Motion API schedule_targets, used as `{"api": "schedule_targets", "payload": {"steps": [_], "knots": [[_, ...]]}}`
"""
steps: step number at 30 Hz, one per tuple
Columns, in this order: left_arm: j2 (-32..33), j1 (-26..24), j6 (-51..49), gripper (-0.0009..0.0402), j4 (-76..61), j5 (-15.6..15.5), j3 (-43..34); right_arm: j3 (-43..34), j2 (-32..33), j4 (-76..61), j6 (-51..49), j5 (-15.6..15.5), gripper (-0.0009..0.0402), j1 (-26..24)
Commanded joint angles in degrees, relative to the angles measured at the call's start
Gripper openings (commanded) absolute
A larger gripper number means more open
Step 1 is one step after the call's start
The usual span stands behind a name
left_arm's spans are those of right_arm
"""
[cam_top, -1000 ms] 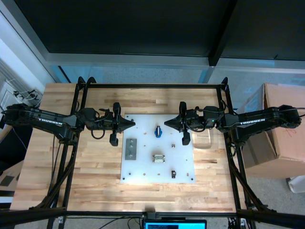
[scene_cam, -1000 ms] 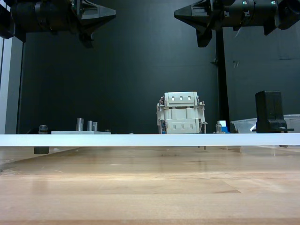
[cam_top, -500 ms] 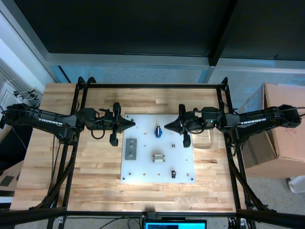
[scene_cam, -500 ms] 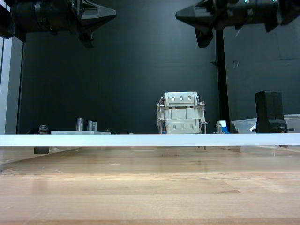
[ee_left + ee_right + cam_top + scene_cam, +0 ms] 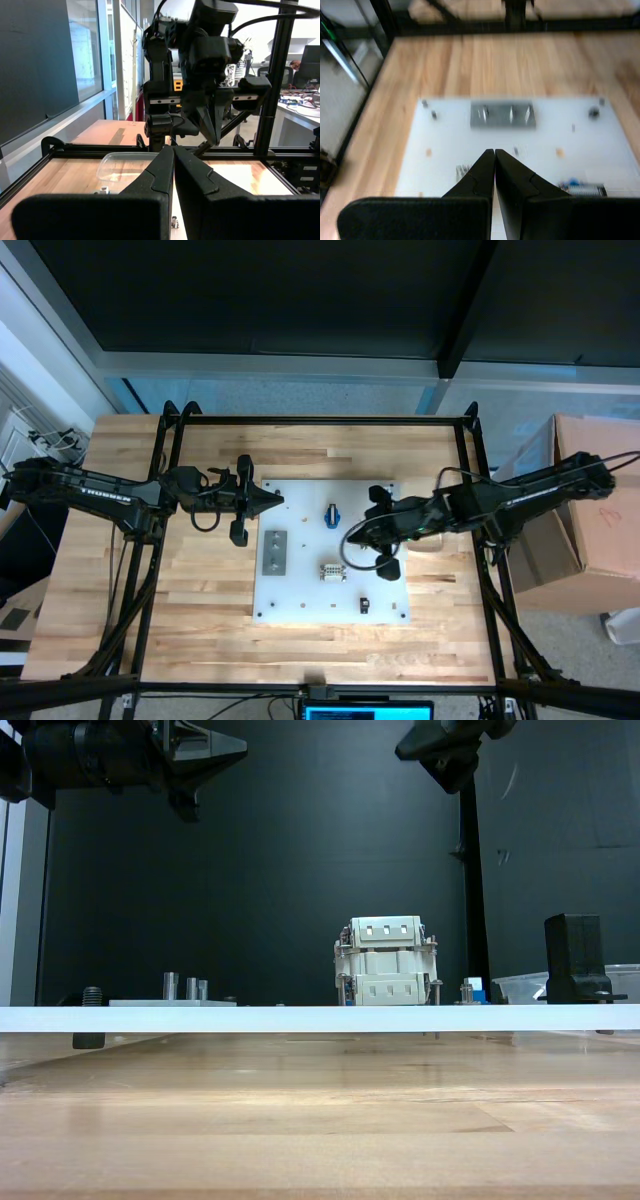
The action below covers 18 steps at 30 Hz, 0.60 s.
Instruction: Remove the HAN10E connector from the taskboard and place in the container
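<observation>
The beige HAN10E connector (image 5: 333, 571) stands upright in its seat on the white taskboard (image 5: 300, 602); the low view shows the connector (image 5: 386, 963) level, with nothing touching it. My right gripper (image 5: 352, 537) is shut and empty, tilted down over the board just behind and right of the connector. In the right wrist view its shut fingertips (image 5: 494, 151) point at the board, the connector (image 5: 462, 171) partly hidden beside them. My left gripper (image 5: 279, 499) hovers shut and empty over the board's far left corner, high up in the low view (image 5: 236, 750). The clear container (image 5: 428, 544) lies right of the board, partly under the right arm.
On the board are a grey block with pins (image 5: 274, 551), a blue part (image 5: 331, 515) and a small black part (image 5: 365, 604). A cardboard box (image 5: 590, 530) stands off the table's right side. A black frame surrounds the table.
The right arm swung toward the near side and tipped downward, bringing its shut gripper close over the connector's area. Left arm and connector have not moved.
</observation>
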State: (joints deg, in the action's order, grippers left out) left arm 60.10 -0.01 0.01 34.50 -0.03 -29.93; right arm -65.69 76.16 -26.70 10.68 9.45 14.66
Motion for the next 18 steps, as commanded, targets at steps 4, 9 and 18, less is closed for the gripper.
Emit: {"api": "schedule_targets", "payload": {"steps": [4,9,18], "knots": [[0.02,0.00,0.00,0.0000,0.02,0.02,-0.02,-12.90,9.73,-15.21,0.39,0.00,0.0000,0.00],[0.00,0.02,0.00,0.0000,0.02,0.02,-0.02,-23.52,17.75,-24.68,0.39,0.00,0.0000,-0.02],[0.00,0.00,0.00,0.0000,0.02,0.02,-0.02,-39.47,29.86,-40.94,2.58,-0.46,0.0000,0.00]]}}
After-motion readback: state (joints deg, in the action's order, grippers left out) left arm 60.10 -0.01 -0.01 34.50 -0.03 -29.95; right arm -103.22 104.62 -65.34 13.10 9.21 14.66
